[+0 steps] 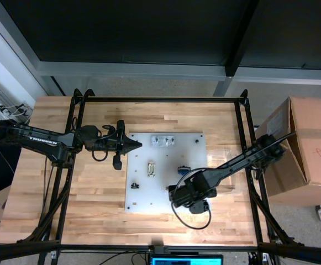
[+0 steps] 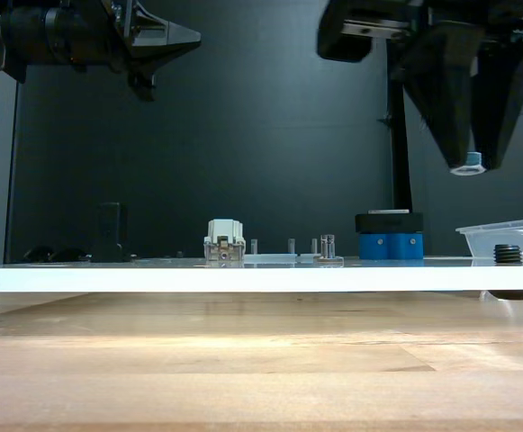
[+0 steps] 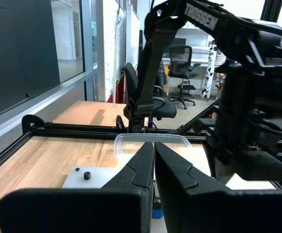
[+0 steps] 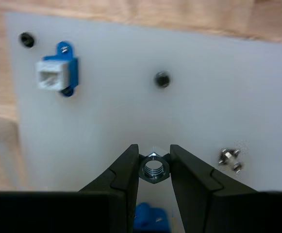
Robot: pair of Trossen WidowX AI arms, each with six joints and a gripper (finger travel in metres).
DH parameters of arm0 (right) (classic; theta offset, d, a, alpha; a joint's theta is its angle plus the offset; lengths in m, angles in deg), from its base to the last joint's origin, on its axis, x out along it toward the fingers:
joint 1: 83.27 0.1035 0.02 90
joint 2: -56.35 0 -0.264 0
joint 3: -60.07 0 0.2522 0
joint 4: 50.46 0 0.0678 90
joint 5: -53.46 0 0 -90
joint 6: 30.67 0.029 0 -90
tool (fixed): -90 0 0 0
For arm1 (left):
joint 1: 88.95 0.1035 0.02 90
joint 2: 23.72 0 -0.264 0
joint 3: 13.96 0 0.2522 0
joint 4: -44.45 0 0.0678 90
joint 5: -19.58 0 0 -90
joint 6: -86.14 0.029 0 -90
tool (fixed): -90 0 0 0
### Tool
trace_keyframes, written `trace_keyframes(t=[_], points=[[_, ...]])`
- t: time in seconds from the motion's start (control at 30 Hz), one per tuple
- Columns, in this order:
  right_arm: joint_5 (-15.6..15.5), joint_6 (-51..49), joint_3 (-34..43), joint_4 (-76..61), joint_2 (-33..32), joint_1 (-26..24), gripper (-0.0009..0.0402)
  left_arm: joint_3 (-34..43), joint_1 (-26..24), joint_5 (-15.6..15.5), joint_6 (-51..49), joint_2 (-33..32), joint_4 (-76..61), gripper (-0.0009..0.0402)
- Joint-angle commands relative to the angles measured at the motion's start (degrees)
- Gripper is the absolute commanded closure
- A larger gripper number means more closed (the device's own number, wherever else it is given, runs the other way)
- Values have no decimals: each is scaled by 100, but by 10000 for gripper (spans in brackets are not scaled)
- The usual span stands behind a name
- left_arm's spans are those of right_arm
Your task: Pick the M12 nut and place it on its threads and fasten
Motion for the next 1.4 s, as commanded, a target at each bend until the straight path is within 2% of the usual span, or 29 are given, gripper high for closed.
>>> trace_keyframes(t=[0.03,0.33,0.4,0.7,1.4], points=[[-46,-160,264,-76,-205,33,384,2,0,2,0,0,0,393],[-83,-278,461,-127,-546,216,384,2,0,2,0,0,0,393],[-173,-271,463,-83,-553,240,384,2,0,2,0,0,4,393],[-151,-256,476,13,-553,337,384,2,2,2,0,0,2,393],[-168,-232,490,192,-942,332,384,2,0,2,0,0,-2,393]])
